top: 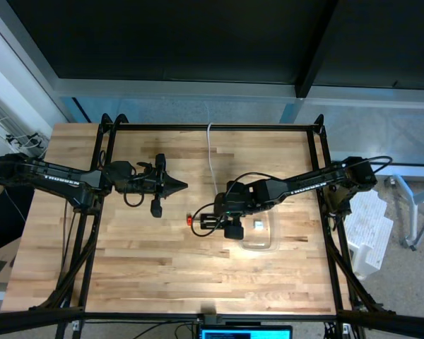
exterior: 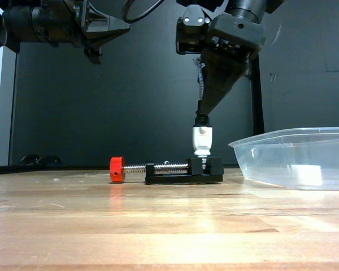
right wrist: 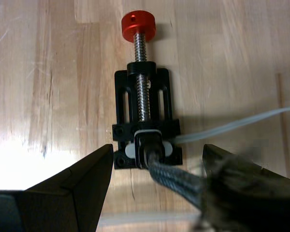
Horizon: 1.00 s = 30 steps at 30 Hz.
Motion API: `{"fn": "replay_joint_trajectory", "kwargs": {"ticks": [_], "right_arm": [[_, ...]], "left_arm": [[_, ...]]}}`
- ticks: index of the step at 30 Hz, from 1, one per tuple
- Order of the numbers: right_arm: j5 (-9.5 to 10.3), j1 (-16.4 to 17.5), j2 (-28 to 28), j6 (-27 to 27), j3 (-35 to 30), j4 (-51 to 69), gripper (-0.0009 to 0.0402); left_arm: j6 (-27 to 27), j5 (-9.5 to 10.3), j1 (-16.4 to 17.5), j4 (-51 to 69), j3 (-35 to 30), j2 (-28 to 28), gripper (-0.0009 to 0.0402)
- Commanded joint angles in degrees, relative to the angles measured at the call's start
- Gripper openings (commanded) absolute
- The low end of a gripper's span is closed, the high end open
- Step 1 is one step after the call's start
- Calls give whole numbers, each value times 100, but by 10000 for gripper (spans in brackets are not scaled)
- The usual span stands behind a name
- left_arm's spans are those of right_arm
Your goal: Remove the power plug from the receptacle and place in the container
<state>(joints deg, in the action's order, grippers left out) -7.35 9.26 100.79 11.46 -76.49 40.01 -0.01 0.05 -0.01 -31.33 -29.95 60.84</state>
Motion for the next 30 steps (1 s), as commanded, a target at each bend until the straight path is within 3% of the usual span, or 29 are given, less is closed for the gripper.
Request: {"fn": "replay_joint_trajectory", "kwargs": {"ticks": [1,7,30], "right_arm": [[4,0,57,0,4,-20,258],[-11,2,57,-22,7,-61,242],[-11,0,57,-44,7,-94,43]], "left_arm": [[0,-2,2,0,0,2,0],[0,-2,0,-2,0,2,0],[0,0,2,-2,0,2,0]]}}
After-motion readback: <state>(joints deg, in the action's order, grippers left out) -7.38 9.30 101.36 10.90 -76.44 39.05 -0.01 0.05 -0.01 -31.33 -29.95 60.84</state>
